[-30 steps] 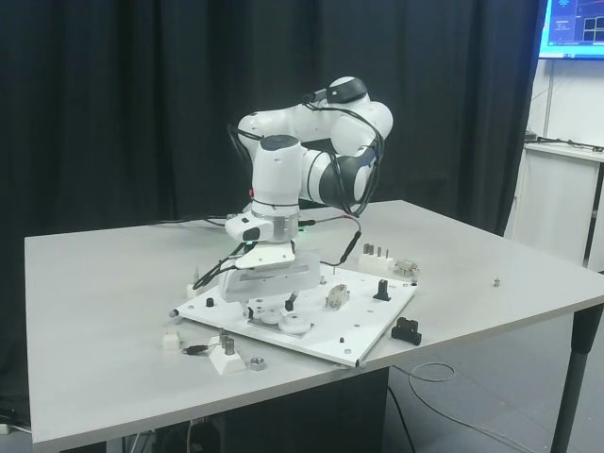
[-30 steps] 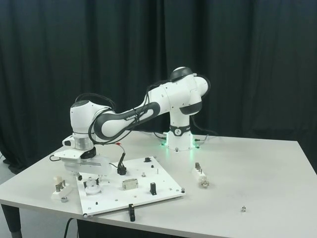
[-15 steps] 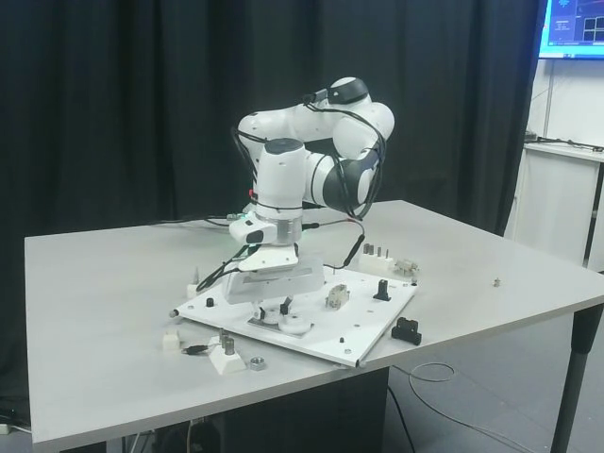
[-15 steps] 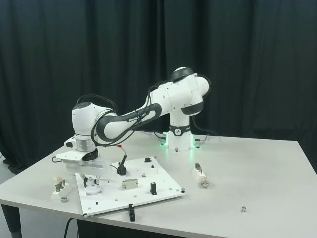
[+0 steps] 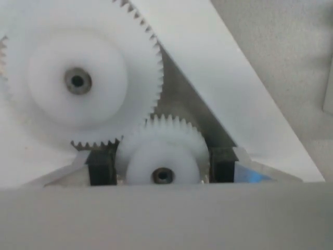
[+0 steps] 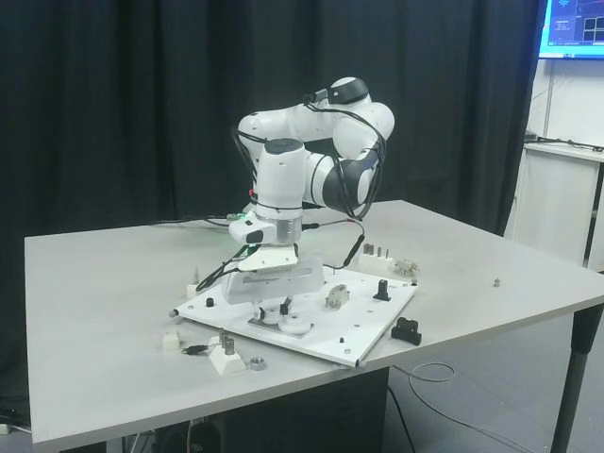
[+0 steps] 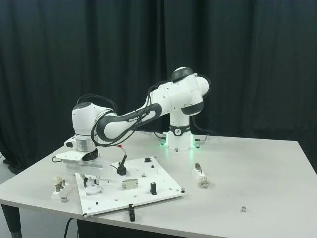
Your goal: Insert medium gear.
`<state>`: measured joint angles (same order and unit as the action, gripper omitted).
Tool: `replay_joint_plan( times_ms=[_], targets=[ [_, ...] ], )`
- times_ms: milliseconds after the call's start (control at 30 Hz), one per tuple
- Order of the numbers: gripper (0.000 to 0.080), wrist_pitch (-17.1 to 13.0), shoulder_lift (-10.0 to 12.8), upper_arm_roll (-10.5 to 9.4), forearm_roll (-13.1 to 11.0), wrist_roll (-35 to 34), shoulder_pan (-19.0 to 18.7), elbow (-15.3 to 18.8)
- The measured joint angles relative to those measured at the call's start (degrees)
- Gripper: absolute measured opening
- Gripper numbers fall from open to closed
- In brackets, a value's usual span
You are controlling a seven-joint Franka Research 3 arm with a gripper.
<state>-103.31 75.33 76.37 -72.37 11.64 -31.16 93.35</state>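
Two white gears fill the wrist view: the medium gear (image 5: 163,156) sits between the gripper's (image 5: 162,165) black fingers (image 5: 101,167), one pad on either side and close against its toothed rim, its centre hole on a pin; whether the pads actually press it cannot be told, though the gap is only as wide as the gear; its teeth mesh with those of the large gear (image 5: 78,78) just beside it, which is seated on its own metal pin; both rest on the white assembly board (image 5: 208,67), with the grey table (image 5: 281,57) showing past the board's edge.

From the first room view, nearest the camera a small white fixture block (image 6: 226,355) with upright pegs stands on the table off the board's (image 6: 377,316) edge, a nut (image 6: 256,362) just beside it; a black clip (image 6: 408,329) lies at the board's near corner; behind them the gripper (image 6: 283,307) hangs low over the gears (image 6: 294,324) at the board's near side; a small metal block (image 6: 337,296) and a black post (image 6: 381,289) stand farther along the board; beyond that, the white Franka arm (image 6: 321,151) folds back to its base, black curtains (image 6: 142,94) closing the scene.
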Motion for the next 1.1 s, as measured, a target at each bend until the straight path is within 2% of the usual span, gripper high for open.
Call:
replay_joint_plan(
  times_ms=[300,700,1100],
  targets=[
    [0.0389,-0.01,-0.01,-0.01,-0.03,0.89,-0.04,0.01],
    [0.0389,-0.35,-0.02,-0.24,-0.36,7.89,-0.03,0.21],
    [0.0389,-0.35,-0.09,-0.20,-0.78,8.14,-0.06,0.43]
  ],
)
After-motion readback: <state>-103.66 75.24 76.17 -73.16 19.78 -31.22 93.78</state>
